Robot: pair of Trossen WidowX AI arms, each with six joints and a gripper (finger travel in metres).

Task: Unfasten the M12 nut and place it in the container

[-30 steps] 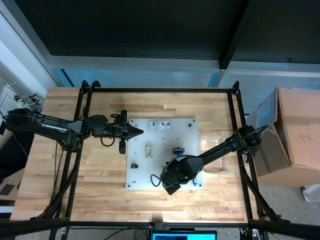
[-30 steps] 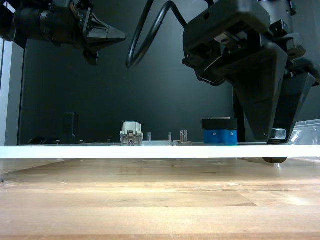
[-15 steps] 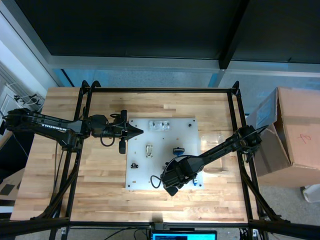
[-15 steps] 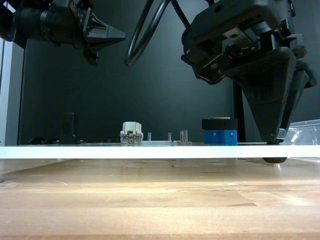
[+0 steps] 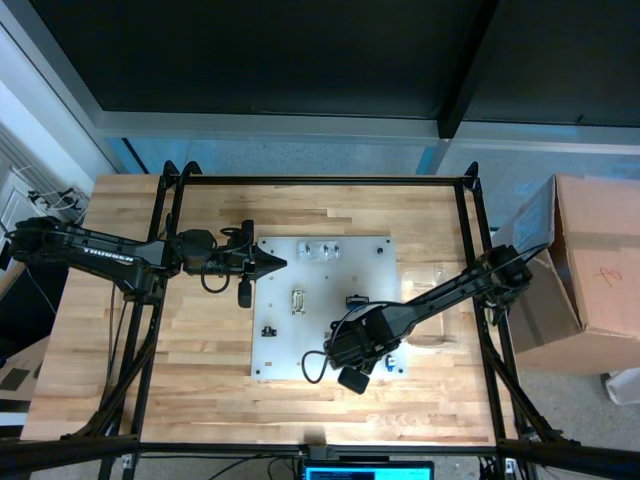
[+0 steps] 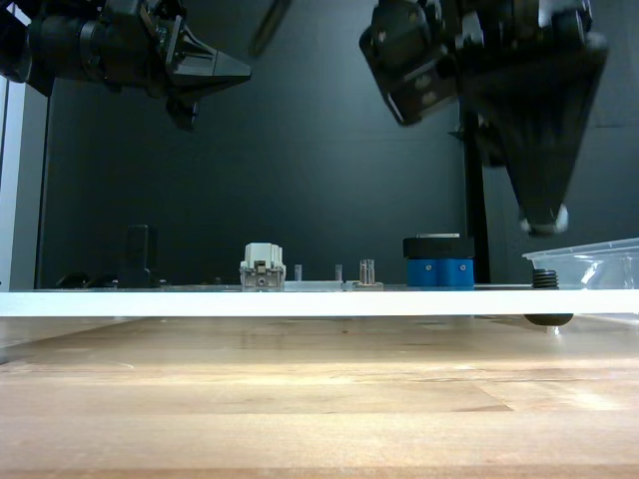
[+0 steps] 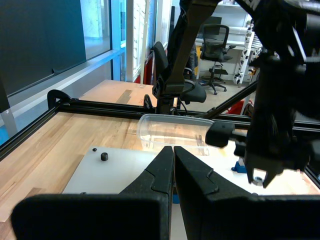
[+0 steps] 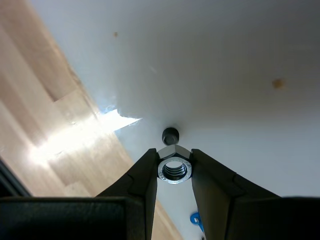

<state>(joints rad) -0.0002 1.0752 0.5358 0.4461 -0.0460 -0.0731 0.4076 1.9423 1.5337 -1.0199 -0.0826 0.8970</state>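
Note:
My right gripper [image 6: 544,218] hangs a little above the board's near right edge, shut on the small silver nut [image 8: 174,170]. The nut sits flat between the two fingers, clear of its seat. Just below it the black ribbed stud [image 6: 544,278] stands bare, and the right wrist view also shows the stud [image 8: 170,134] with nothing on it. The left wrist view shows the nut [image 7: 258,176] at the tip of the right gripper. The clear container [image 5: 428,298] lies to the right of the board. My left gripper [image 5: 281,264] is shut on nothing, high over the board's left edge.
On the white board [image 5: 275,335] stand a blue block with a black cap [image 6: 438,261], a grey connector [image 6: 262,268] and small posts. The black frame rail [image 5: 315,181] rings the table. A cardboard box [image 5: 590,270] sits off the table's right side.
The right gripper has risen from the stud with the nut in its fingers and turned. The stud, hidden before, now shows bare. The left arm has not moved.

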